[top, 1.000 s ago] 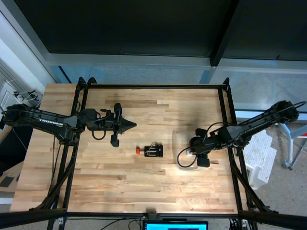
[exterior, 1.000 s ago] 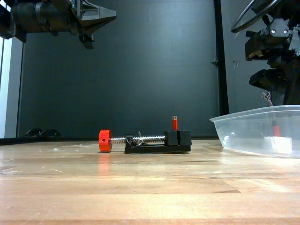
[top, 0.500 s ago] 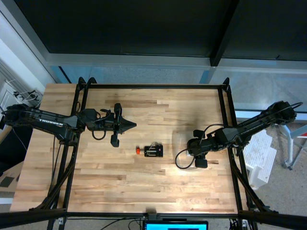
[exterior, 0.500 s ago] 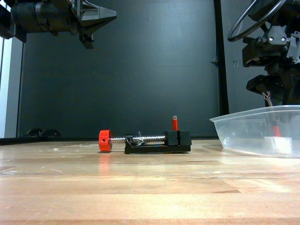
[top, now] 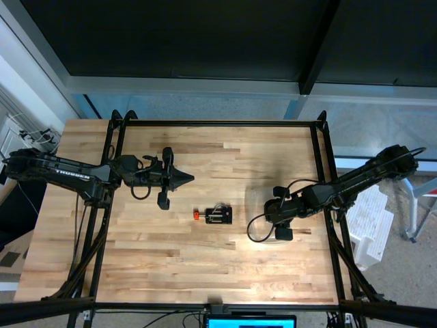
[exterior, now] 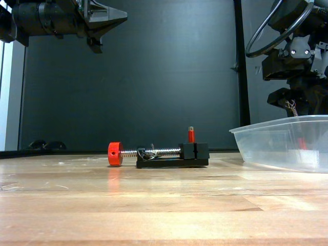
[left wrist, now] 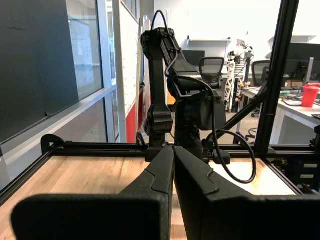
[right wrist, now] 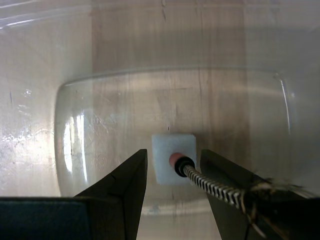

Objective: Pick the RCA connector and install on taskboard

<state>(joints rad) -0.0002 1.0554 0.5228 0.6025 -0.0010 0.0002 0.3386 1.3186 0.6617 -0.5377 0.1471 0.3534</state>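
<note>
One RCA connector [right wrist: 176, 161] stands in a white block [right wrist: 164, 145] inside the single clear tray [exterior: 256, 141], between the right gripper's [right wrist: 172, 153] released fingers. These have drifted toward the one taskboard [top: 218, 216] on the counter [top: 171, 260], so we judge the grasp unmade. Well away, the left gripper's [left wrist: 173, 150] fingers stay clenched, empty.

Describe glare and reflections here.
Right wrist view: glare streaks on the clear plastic tray below the open right pincer. Low view: the red knob of the small black taskboard reflects in the wooden table. Left wrist view: the shut left pincer, high over the table's left, dark against a bright background.
</note>
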